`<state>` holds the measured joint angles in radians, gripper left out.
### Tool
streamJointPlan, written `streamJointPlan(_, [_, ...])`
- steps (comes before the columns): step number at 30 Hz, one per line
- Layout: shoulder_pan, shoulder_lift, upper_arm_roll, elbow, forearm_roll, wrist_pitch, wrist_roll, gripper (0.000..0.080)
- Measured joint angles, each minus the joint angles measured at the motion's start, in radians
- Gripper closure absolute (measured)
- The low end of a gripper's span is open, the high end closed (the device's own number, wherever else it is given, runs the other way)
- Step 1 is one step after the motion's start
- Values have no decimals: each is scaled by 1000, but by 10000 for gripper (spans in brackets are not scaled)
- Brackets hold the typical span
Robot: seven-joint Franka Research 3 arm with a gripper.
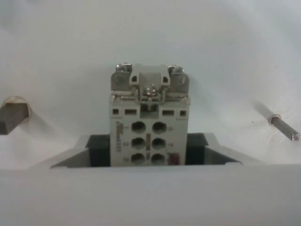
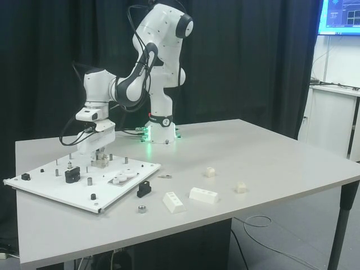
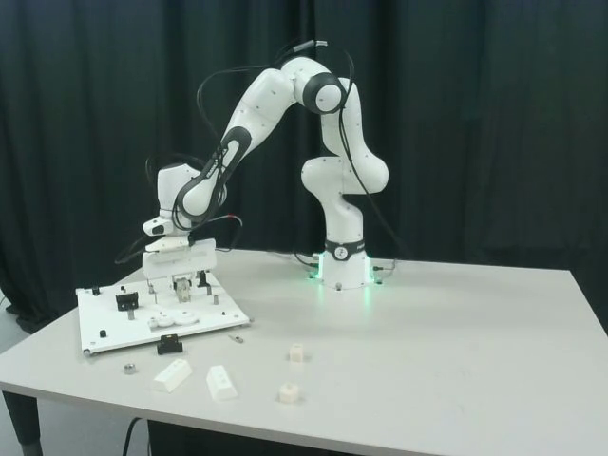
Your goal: Remove waterproof.
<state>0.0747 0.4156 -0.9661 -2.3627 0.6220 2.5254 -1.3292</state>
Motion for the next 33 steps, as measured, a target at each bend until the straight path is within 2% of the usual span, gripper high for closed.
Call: streamJointPlan(33, [-12,6,3,15,0,-26,10,482])
